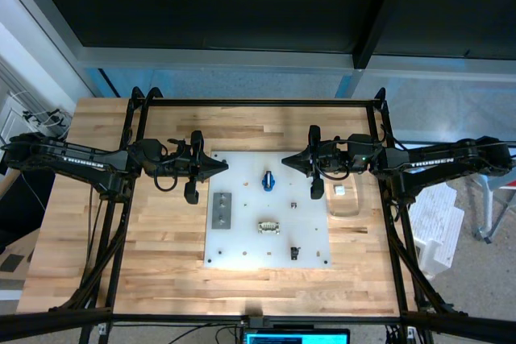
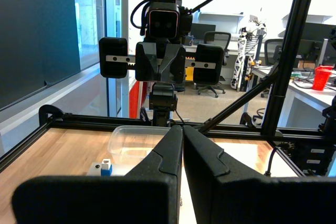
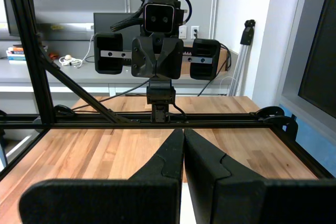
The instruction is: Pick the USB connector and install on taskboard
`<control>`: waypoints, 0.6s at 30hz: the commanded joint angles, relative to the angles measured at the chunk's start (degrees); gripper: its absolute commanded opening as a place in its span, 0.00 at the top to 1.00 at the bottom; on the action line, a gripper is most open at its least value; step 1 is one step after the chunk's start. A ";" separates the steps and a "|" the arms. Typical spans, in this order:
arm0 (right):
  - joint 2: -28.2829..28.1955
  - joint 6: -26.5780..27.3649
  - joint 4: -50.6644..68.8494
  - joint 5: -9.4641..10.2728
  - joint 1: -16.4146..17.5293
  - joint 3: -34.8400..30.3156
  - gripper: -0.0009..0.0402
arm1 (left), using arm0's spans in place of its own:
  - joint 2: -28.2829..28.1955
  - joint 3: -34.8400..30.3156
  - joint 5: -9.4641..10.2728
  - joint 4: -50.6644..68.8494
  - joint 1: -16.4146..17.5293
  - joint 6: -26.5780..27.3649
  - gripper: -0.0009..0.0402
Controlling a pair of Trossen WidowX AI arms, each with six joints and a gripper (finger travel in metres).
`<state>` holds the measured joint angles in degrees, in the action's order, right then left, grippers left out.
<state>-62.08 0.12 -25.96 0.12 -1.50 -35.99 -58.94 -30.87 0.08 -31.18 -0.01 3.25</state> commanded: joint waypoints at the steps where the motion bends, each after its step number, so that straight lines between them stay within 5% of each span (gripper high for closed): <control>1: -0.04 -0.15 0.00 0.13 0.02 -0.04 0.98 | -0.02 0.00 -0.02 0.00 0.02 -0.02 0.98; 18: -0.04 -2.38 0.00 -0.07 0.02 -0.04 0.98 | -0.02 0.00 -0.02 0.00 0.02 -0.02 0.98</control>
<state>-62.11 -2.24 -25.93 0.14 -1.48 -35.99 -58.96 -30.87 0.08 -31.18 -0.01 3.25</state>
